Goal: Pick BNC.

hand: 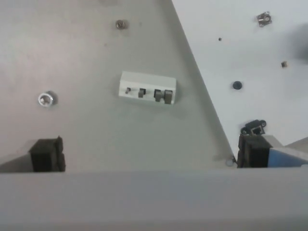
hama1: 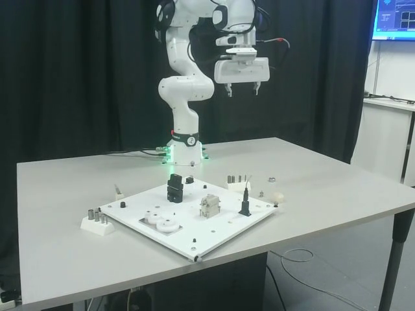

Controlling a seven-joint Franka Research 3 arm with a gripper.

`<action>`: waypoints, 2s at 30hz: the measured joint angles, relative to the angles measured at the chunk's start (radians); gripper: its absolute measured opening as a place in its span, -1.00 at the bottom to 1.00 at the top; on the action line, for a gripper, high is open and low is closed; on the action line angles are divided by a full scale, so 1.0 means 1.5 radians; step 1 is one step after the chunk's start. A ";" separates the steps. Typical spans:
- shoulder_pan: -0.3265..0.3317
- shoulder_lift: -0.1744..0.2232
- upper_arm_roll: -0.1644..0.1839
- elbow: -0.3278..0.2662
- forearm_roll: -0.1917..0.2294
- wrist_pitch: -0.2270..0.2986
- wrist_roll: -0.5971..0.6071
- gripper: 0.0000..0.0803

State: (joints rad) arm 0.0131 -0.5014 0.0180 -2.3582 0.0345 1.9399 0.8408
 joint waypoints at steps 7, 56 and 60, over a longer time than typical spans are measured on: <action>0.000 0.024 0.015 0.000 0.013 0.031 0.079 0.99; 0.000 0.228 0.077 0.021 0.012 0.183 0.630 0.99; 0.000 0.250 0.081 0.024 0.012 0.191 0.656 0.99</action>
State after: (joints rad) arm 0.0137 -0.1260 0.1390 -2.3218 0.0532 2.2272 1.8242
